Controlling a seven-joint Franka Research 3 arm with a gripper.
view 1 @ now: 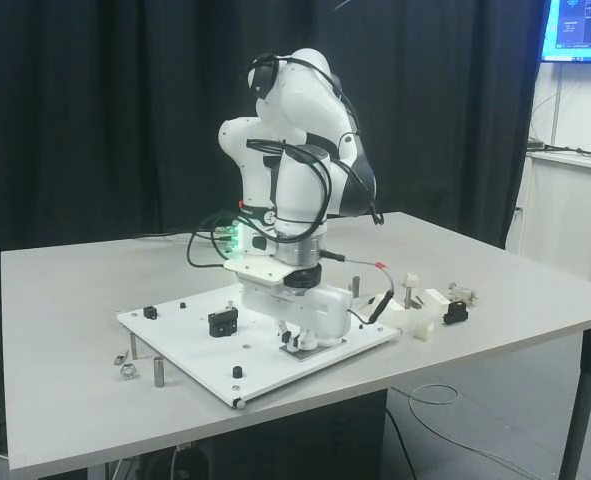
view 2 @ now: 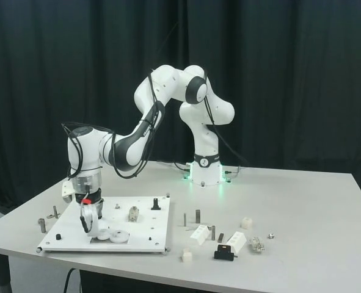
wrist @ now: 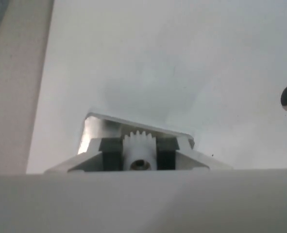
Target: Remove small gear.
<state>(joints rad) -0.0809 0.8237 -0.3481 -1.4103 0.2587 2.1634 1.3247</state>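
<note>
Claw (wrist: 140,154): down at the white board, its two fingers (wrist: 112,153) closed against the sides of the small gear; from the room it sits low over the board's near part (view 1: 300,340).
Small gear (wrist: 139,144): white, toothed, clamped between the black finger pads, a dark hole showing in its hub; a shiny metal plate (wrist: 102,127) lies just behind it.
White board (view 1: 180,343): flat on the counter under the claw, carrying a black block (view 1: 221,321), a few small black knobs and a short post.
Large gear (view 2: 118,235): white, lying flat on the board just beside the claw in the second room view.
Counter (view 2: 302,213): grey; loose parts lie to the right of the board, among them a small white cube (view 2: 187,257), a black clip (view 2: 223,253) and a white block (view 2: 199,233); metal pegs (view 1: 159,369) stand off the board's left edge.
Arm (view 2: 131,137): white, folded over and reaching down to the board, cables looped along it.
Base (view 2: 206,171): farther back on the counter, a green light at its foot.
Backdrop: black curtain (view 2: 290,73) behind everything.
</note>
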